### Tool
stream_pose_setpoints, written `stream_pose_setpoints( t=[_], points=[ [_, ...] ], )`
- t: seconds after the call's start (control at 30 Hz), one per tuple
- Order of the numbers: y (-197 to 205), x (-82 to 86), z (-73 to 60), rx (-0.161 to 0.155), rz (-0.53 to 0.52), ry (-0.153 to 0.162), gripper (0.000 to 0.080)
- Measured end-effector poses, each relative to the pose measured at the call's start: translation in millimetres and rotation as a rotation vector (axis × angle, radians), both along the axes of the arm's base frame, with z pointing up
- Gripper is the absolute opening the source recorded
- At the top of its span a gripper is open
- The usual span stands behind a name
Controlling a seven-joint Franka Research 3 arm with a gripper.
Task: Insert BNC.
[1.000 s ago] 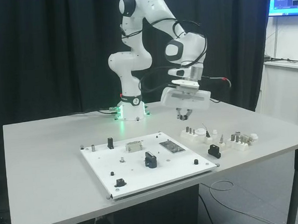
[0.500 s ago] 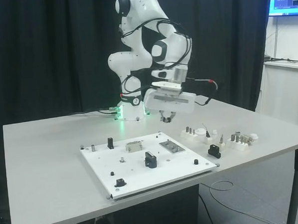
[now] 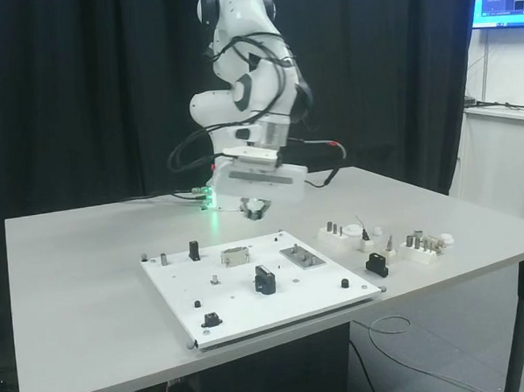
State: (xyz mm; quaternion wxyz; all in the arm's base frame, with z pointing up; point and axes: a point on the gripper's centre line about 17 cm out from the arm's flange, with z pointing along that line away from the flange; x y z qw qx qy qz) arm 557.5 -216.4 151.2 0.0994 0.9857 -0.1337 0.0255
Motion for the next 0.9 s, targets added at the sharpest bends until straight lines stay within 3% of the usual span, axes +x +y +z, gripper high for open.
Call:
stream_pose_setpoints(
  t=[0.3, 0.6, 0.9],
  points=[
    [-46.0, -1.9, -14.9, 0.025, -0.019, -0.049, 0.0126],
    [-76.0, 3.7, -42.5, 0.061, -0.077, -0.093, 0.0126],
    [-93.2, 11.8, -67.9, 0.087, -0.141, -0.098, 0.0126]
  ],
)
